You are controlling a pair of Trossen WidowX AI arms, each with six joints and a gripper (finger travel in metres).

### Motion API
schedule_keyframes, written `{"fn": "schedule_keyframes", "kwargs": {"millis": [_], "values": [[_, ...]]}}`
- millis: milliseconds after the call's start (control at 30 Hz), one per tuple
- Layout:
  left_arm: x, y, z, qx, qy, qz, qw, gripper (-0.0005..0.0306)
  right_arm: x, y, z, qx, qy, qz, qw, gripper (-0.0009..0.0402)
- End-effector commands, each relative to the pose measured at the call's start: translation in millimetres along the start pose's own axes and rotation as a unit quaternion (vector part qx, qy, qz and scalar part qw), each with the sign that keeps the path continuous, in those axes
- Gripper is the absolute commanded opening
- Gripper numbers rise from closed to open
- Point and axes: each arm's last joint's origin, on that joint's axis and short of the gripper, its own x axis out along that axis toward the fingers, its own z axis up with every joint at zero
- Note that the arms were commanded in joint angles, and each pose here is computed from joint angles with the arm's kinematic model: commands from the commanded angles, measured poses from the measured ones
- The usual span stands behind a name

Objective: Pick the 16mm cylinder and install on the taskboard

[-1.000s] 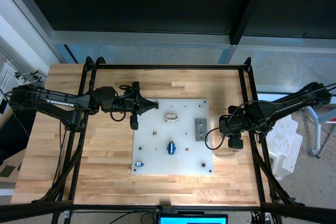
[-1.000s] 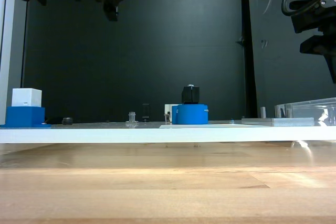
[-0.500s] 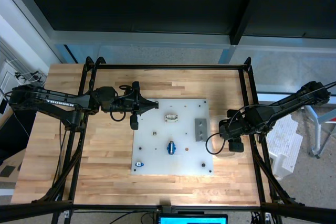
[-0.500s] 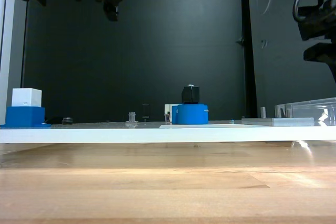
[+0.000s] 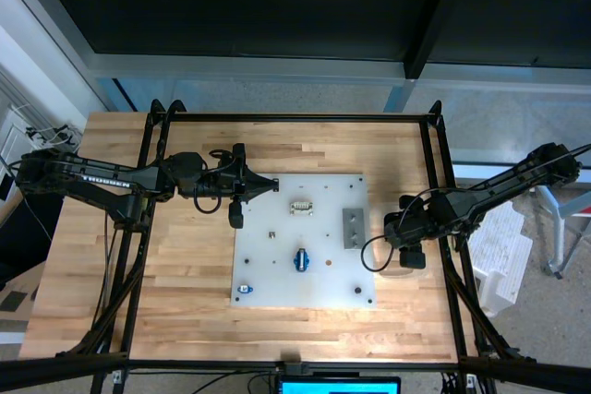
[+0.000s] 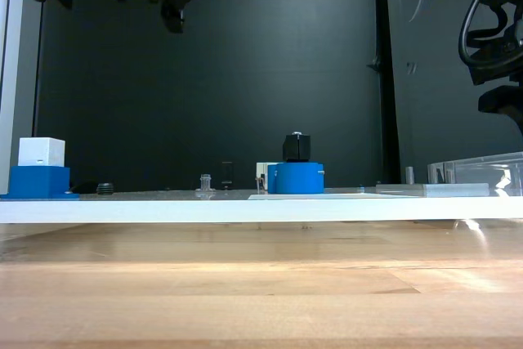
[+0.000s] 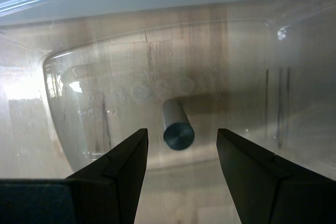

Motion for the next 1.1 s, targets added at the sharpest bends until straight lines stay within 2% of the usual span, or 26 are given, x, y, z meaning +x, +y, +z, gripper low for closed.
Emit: {"fn": "schedule_keyframes", "kwargs": {"millis": [33,633,1100], "values": [[0.1,0.1,0.0,0.0,0.0,0.0,1.0,0.0,2.5,0.5,0.4,0.001,0.0,0.0,1.0,0.0181],[0.1,0.1,0.0,0.0,0.0,0.0,1.0,0.0,8.5,0.8,-1.1,0.011,-0.004,0.001,1.0,0.0176],[0.1,0.1,0.0,0.0,0.0,0.0,1.0,0.0,7.9,0.9,-0.9,0.011,-0.004,0.003,1.0,0.0051]]}}
